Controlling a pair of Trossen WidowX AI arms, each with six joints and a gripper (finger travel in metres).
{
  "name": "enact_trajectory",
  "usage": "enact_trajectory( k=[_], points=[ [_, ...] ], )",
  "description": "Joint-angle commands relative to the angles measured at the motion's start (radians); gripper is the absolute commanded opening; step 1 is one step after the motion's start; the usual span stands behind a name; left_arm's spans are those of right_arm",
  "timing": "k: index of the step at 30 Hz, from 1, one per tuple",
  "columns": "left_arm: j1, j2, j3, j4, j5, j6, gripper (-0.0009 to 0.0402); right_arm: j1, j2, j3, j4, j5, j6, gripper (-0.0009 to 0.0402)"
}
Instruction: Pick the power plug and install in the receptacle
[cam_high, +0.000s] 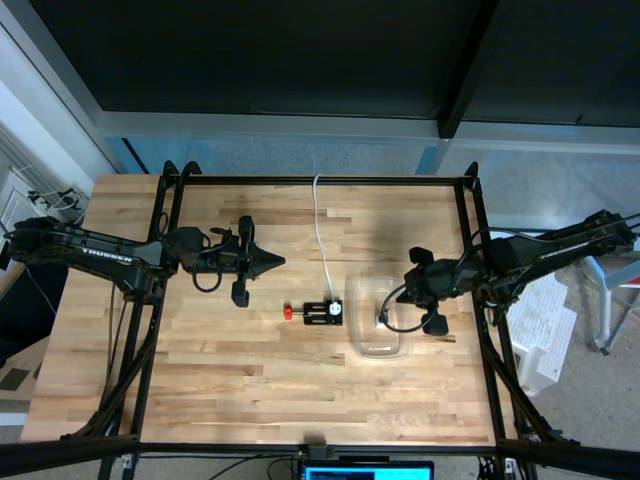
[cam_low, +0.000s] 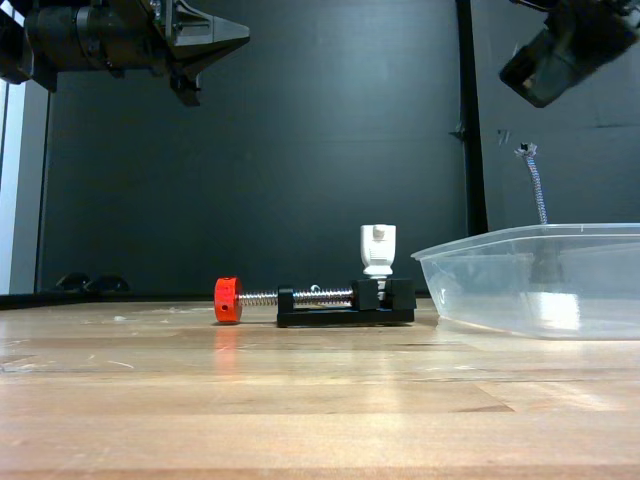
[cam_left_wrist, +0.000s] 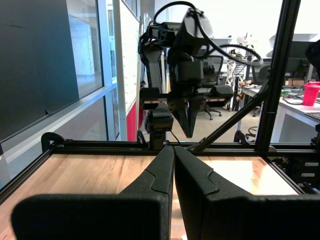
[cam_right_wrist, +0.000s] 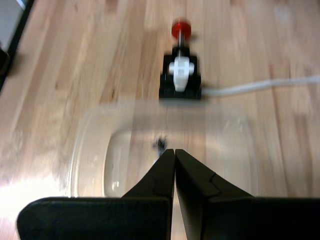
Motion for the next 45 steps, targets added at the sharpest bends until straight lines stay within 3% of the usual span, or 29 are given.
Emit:
enact_trajectory(
  k=[1,13,18,32,45],
  points=[
    [0.0,0.0,0.0,0.0,0.0,0.0,0.0,0.021,0.035,0.009,-0.06,0.001,0.037,0.0025],
    [0.0,0.0,0.0,0.0,0.0,0.0,0.0,0.03,0.201,0.008,-0.081,0.009,0.084,0.0185],
    [0.0,0.0,0.0,0.0,0.0,0.0,0.0,0.03,0.253,0.003,-0.056,0.035,0.077,0.0228],
    [0.0,0.0,0.0,0.0,0.0,0.0,0.0,0.032,0.39,0.002,0.048,0.034,0.066,0.0236],
    [0.0,0.0,0.0,0.0,0.0,0.0,0.0,0.04,0.413,-0.05,0.134,0.038,0.057,0.0236]
  ],
)
